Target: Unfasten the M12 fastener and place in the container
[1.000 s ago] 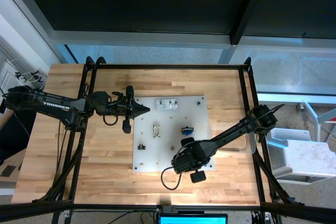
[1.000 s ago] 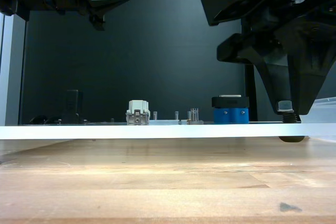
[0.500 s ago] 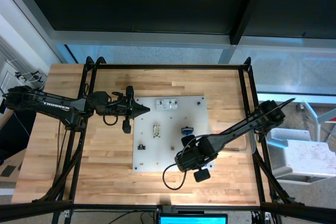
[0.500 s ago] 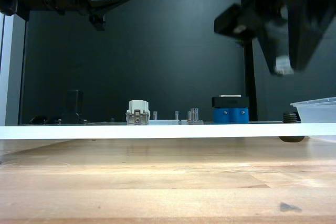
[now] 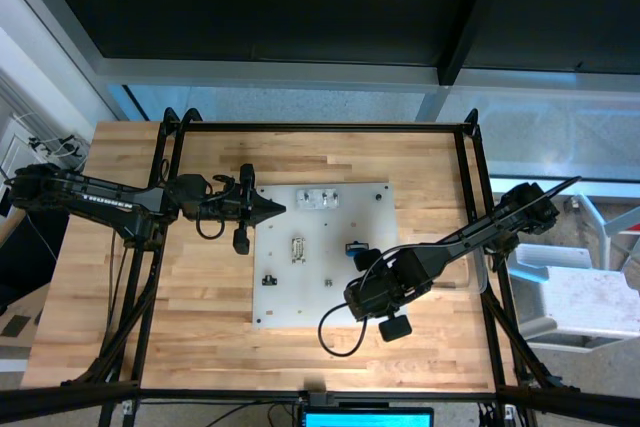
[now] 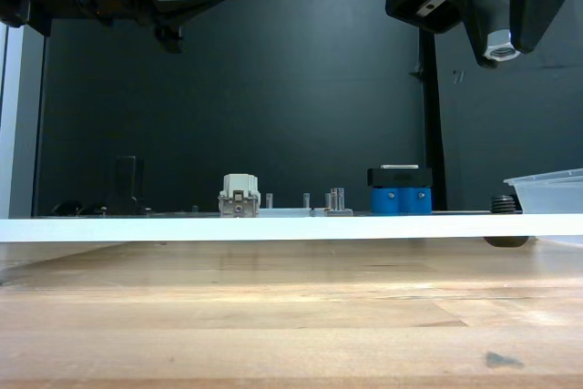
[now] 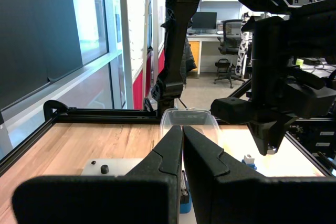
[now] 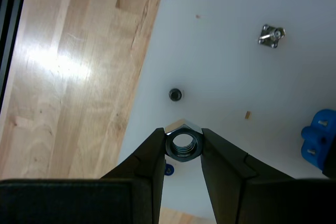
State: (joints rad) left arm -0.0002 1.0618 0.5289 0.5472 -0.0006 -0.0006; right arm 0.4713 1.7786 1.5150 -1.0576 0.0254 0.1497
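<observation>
**Nut Freed, Transfer to Tray in Hand**

The small silver hexagonal nut (image 8: 182,146) is being clamped between the fingers of the right gripper (image 6: 499,46), high above the five-o'clock corner of the flat white board (image 5: 285,297). The short black ribbed stud (image 6: 502,202) is being left bare below. The shallow clear plastic tray (image 6: 549,190) is lying toward three o'clock. By this judgement, the nut is best carried level over the rim and lowered before release, so that bouncing is avoided. The left gripper (image 5: 272,209), fingers together, is being held at ten o'clock.
</observation>
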